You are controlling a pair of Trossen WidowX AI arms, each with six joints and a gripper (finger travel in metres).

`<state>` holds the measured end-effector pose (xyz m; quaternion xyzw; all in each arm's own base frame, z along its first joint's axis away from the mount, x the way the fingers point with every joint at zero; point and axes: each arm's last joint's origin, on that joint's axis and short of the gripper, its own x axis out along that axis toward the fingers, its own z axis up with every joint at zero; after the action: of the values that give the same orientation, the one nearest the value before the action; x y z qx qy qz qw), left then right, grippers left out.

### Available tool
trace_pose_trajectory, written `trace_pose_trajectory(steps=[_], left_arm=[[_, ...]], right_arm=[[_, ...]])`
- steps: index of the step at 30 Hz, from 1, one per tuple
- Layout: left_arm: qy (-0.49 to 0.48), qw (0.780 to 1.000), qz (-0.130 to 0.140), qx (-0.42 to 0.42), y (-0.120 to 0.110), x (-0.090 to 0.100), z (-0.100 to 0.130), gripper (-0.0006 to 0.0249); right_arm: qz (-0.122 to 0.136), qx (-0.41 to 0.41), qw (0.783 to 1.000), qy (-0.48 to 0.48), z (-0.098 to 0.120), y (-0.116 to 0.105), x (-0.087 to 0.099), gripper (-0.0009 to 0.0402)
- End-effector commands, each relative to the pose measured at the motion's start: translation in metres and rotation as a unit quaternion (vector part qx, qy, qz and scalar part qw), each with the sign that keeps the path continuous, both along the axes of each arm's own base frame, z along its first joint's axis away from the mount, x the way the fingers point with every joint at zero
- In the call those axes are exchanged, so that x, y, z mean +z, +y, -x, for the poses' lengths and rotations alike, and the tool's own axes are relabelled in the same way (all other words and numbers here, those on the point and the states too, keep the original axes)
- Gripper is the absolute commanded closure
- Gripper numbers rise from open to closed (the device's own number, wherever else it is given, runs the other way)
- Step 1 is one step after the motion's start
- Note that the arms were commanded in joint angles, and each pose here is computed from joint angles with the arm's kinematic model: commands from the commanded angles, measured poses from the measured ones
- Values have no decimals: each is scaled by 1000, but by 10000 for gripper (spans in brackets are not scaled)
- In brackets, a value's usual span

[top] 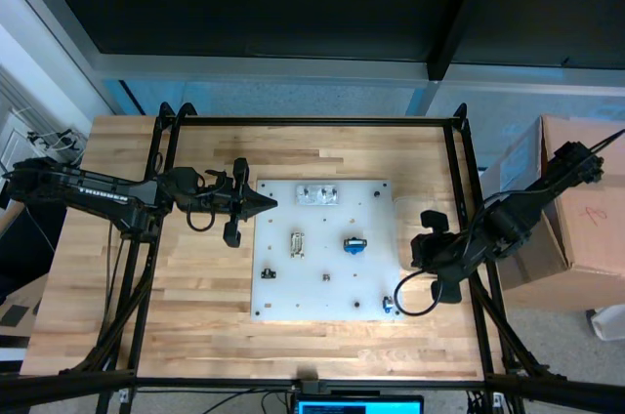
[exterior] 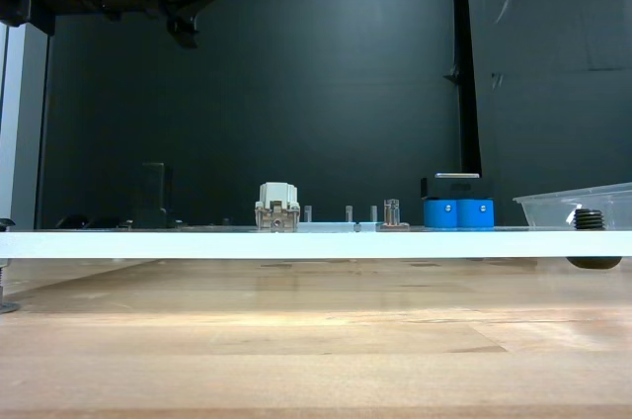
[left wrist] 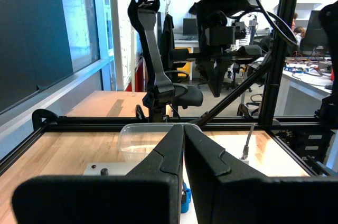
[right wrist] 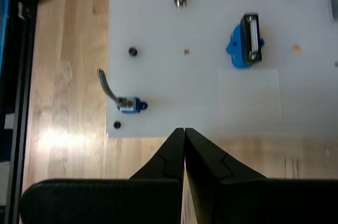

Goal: Remove the RJ45 connector from the taskboard and place in the container

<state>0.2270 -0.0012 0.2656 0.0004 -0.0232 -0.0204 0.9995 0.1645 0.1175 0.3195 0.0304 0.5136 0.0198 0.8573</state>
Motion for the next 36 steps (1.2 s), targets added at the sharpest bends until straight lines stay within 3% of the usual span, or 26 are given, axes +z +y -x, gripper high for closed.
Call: trace_pose_trajectory(steps=[1, 9, 12, 32, 36], left_arm=[[0, 1000, 0, 0, 0, 0, 0, 243], [0, 1000, 0, 0, 0, 0, 0, 243], [0, 1000, 0, 0, 0, 0, 0, 243], [0, 1000, 0, 0, 0, 0, 0, 243], [0, 1000, 0, 0, 0, 0, 0, 243]], right_arm=[[10, 5, 1000, 25, -2, 11, 2, 393], [-1, 27, 998, 63, -16, 31, 11, 393], [6, 27, 997, 70, -19, 34, 13, 393], [21, 13, 995, 93, -29, 43, 0, 393], [30, 11, 994, 103, -32, 44, -7, 364]])
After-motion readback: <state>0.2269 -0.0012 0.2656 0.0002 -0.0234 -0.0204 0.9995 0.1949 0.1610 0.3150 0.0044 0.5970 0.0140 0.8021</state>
